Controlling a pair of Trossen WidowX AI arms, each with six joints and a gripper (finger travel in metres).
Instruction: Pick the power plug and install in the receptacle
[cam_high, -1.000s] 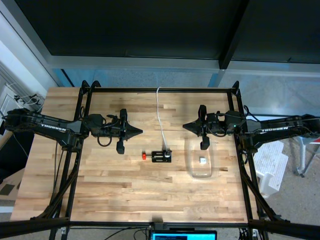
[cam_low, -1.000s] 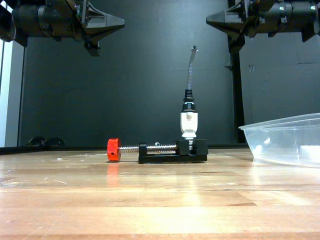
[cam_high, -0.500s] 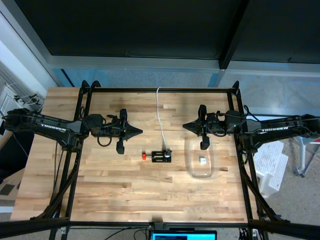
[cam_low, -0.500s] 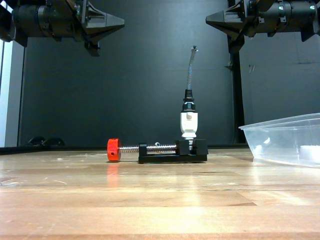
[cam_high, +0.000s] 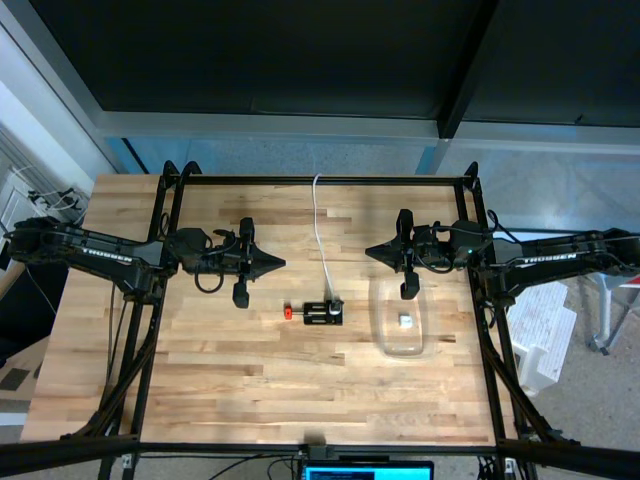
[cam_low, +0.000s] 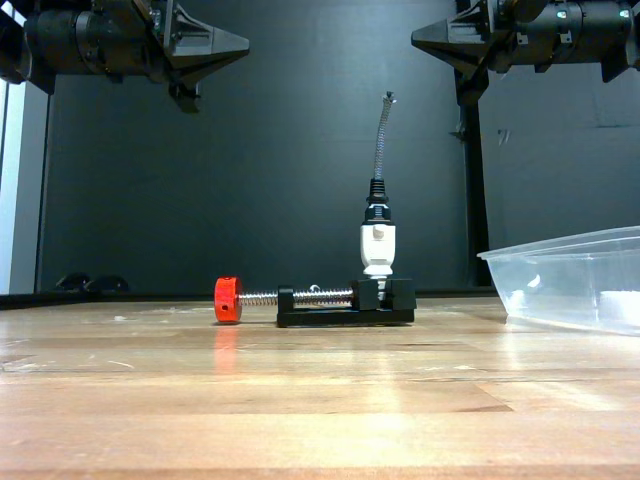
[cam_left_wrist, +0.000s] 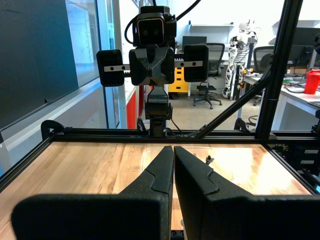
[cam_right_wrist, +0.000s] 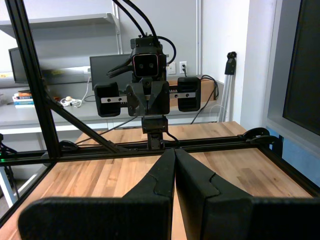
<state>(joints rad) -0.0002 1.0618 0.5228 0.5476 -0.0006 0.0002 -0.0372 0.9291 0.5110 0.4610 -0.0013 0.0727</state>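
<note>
Across the last second nothing on the tabletop (cam_high: 200, 400) has shifted. Neither arm has advanced in any way that can be made out, so the pick has most likely not begun. The black frame (cam_high: 320, 181) borders the tabletop on all sides; its side rails pass under the arms, and the wood inside them is largely bare. The left pincer (cam_high: 278, 263) hangs high over the left half, tips pressed together and holding nothing, pointing inward. The right pincer (cam_high: 372, 252) mirrors it over the right half, also pressed together and empty, above the far end of the clear tray (cam_high: 378, 320). The tray lies just right of centre and contains one small white block (cam_high: 405, 321). The black vise (cam_high: 322, 313) sits at centre, apart from the tray, with its red knob (cam_high: 288, 313) toward the left. It clamps the white receptacle (cam_low: 377, 247) upright; the cable (cam_high: 320, 230) runs from it to the far edge. The plug cannot be made out in any view and must be located before any descent. Both arms have open room beneath them, but an approach to the vise should stay clear of the cable.
</note>
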